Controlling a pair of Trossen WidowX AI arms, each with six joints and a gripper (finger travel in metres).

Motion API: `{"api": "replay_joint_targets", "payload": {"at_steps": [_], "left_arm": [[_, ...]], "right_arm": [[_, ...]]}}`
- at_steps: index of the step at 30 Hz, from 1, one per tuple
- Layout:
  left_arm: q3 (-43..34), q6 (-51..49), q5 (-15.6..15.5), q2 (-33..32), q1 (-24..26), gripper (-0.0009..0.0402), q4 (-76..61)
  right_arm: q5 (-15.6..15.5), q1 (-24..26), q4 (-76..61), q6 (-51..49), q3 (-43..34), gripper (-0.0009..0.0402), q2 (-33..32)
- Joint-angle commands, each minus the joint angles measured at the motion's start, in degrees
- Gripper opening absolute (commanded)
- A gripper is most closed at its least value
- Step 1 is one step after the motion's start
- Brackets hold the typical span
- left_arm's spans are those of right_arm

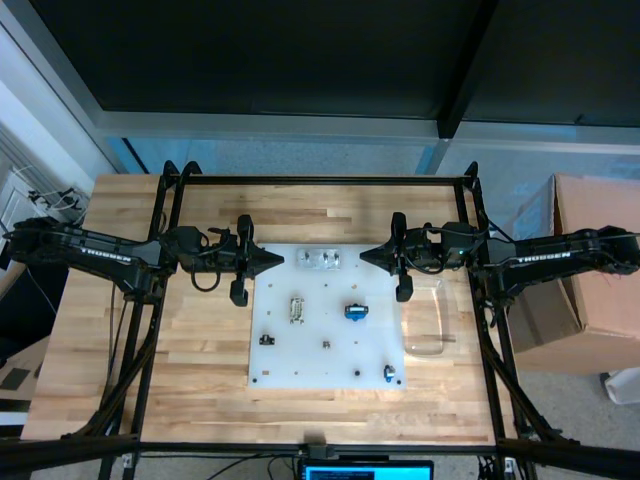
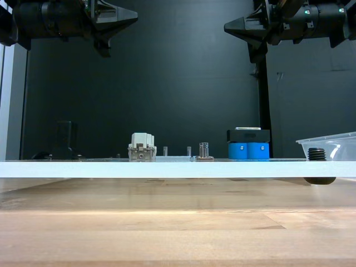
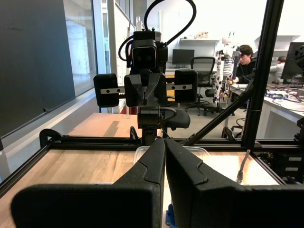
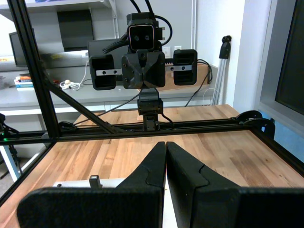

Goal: Remove the RJ45 connector from the taskboard and place in the container

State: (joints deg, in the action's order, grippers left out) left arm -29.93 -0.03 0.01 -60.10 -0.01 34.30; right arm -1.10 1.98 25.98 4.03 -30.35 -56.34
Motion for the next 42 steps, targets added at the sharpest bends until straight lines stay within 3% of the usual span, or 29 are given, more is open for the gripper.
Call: {"api": "replay_joint_targets", "payload": {"at_steps": [1,20,24,33,37,42], "left_arm": [[-0.02,0.02,0.00,-0.02,0.00,0.0000,0.02],[-0.02,0.02,0.00,0.00,0.02,0.0000,0.02],[-0.02,0.02,0.00,0.00,0.02,0.0000,0.02],[-0.02,0.02,0.00,0.00,0.02,0.0000,0.02],[-0.02,0.02,0.00,-0.02,0.02,0.0000,0.02],[-0.02,0.02,0.00,0.00,0.02,0.0000,0.02]], "right_arm": [[-0.02,-0.04,0.04,0.04,0.00,0.0000,-0.02],[-0.22,-0.79,-1.29,3.21,-0.02,0.0000,0.00],[1.81,-2.73,-10.29,2.97,-2.12,0.0000,0.00],[2.21,-9.27,-37.75,3.89,-12.76,0.0000,-0.46],[5.90,-13.66,-49.20,4.81,-17.64,0.0000,-1.70],[7.56,-18.38,-60.22,6.86,-22.62,0.0000,-4.76]]}}
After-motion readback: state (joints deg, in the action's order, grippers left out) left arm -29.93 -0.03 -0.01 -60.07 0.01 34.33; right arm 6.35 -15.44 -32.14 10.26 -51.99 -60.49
